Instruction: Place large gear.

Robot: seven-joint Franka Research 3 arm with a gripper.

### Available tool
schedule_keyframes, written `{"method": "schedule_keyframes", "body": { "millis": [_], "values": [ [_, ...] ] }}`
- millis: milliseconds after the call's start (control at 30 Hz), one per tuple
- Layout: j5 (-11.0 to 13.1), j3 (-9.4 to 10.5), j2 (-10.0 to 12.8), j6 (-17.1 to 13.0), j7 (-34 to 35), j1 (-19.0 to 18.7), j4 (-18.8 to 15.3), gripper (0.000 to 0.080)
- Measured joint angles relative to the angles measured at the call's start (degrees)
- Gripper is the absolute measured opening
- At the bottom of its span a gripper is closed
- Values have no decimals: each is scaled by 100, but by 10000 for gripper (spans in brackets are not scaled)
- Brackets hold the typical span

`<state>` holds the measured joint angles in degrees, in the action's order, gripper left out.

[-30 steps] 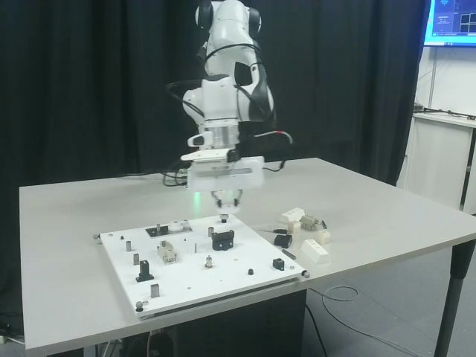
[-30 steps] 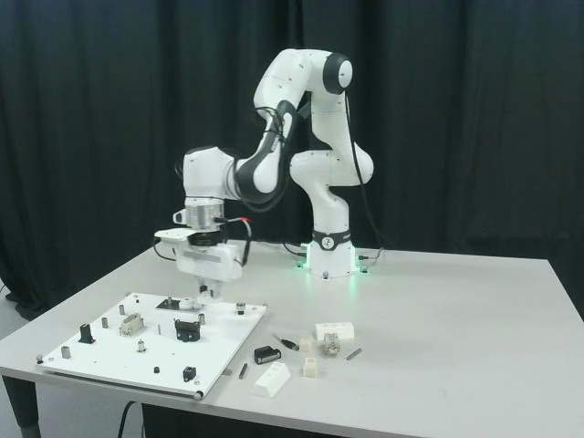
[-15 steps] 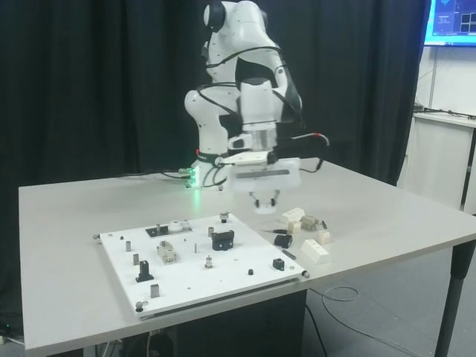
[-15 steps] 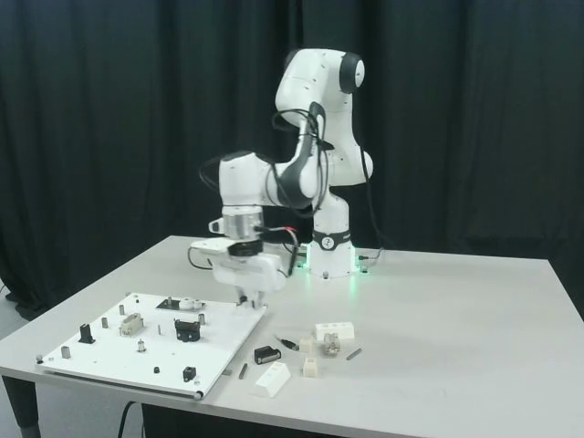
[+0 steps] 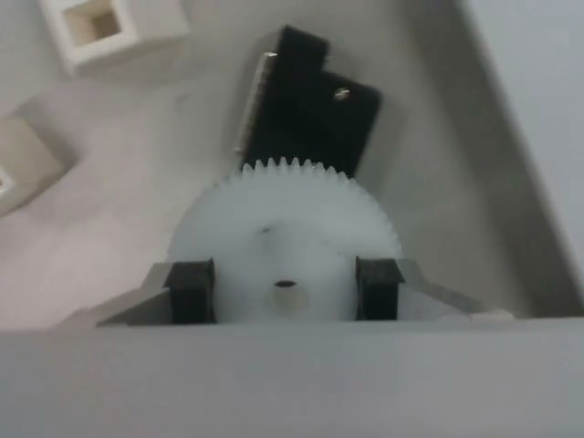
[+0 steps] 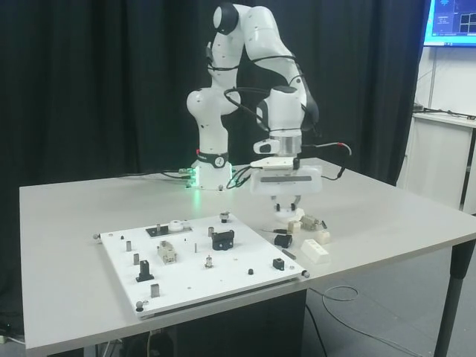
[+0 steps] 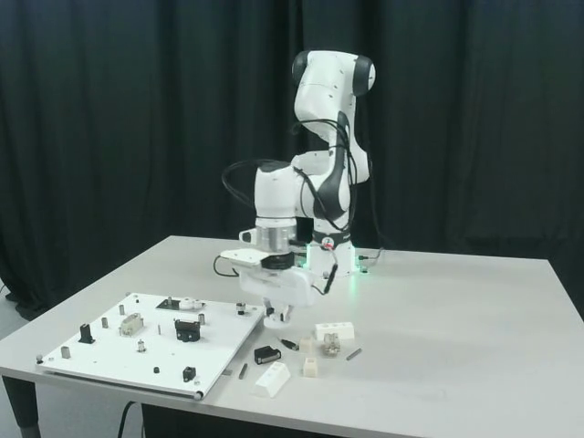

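Note:
In the wrist view, the large gear [image 5: 285, 233], white and toothed, is clamped between two black pads [image 5: 190, 290]; my gripper [image 5: 285, 290] is shut on it. The gear hangs above a black part [image 5: 315, 100] lying on the grey table. In the room views, my gripper [image 6: 285, 210] [image 7: 276, 316] hovers low just beyond the white assembly board [image 6: 223, 279] [image 7: 109, 360], on the side where loose parts lie. The gear itself is barely visible there.
The board carries pegs, black fixtures and a white round part [image 6: 177, 224] [image 7: 187, 303]. Beside it lie white blocks [image 6: 314, 251] [image 7: 334, 330], a black part [image 6: 282, 239] [image 7: 266, 354] and a hollow white block [image 5: 100, 27]. The arm's base [image 7: 330, 260] stands behind.
The arm has swung from above the back of the board, past its edge, to over the loose parts, and has come down lower.

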<state>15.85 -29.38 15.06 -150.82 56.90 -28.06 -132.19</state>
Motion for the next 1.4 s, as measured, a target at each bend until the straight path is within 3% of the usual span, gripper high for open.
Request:
{"method": "schedule_keyframes", "body": {
  "millis": [367, 933, 967, 1133, 1167, 1333, 1367, 1400],
  "values": [
    [-4, 37, 264, -362, 134, -293, 25, 329],
    [-4, 283, 463, -597, 238, -311, 126, 329],
    [-4, 288, 469, -600, 238, -311, 131, 507],
    [-13, 305, 490, -601, 238, -311, 154, 507],
    [-20, 307, 493, -601, 238, -311, 159, 735],
    [-78, 312, 502, -601, 238, -311, 174, 735],
    [-78, 312, 502, -601, 238, -311, 175, 786],
    [-78, 312, 502, -601, 238, -311, 176, 786]
  ]
}}
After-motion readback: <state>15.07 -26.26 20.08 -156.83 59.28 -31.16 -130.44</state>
